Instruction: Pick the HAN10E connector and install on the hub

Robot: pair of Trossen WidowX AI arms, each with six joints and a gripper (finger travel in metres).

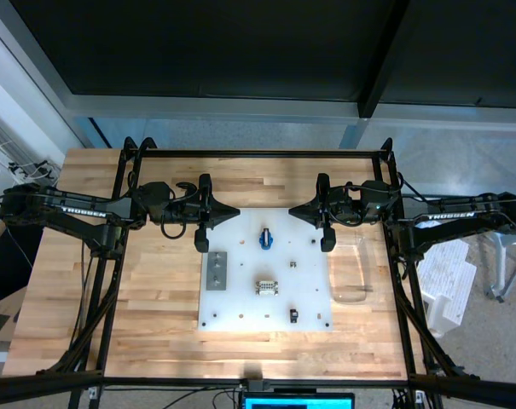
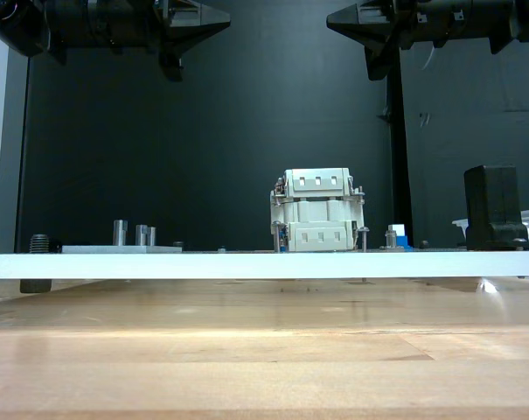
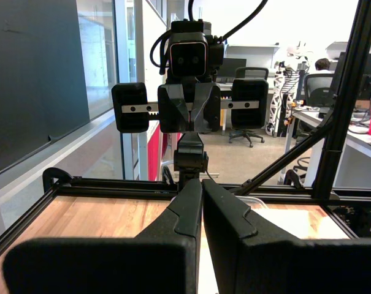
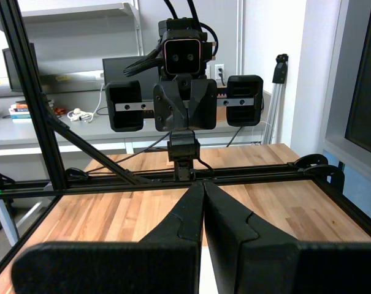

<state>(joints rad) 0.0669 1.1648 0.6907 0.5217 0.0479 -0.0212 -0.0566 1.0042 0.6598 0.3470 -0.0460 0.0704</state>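
On the white board (image 1: 240,317), the HAN10E connector (image 2: 316,182) sits on top of the cream hub (image 2: 318,234); from above the two show as one beige stack (image 1: 266,287). My left gripper (image 1: 237,210) hovers high over the board's far left edge, shut and empty. Facing it from the far right edge is my right gripper (image 1: 291,210), also shut and empty. Each wrist view shows its own closed fingertips (image 3: 202,187) (image 4: 203,185) and the other arm opposite. Both grippers are well above and behind the stack.
A grey metal block with two holes (image 1: 216,269) lies left of the stack, a blue part (image 1: 265,238) behind it and a small black part (image 1: 295,316) at the board's near right. A clear container (image 1: 357,273) rests on the wood right of the board.
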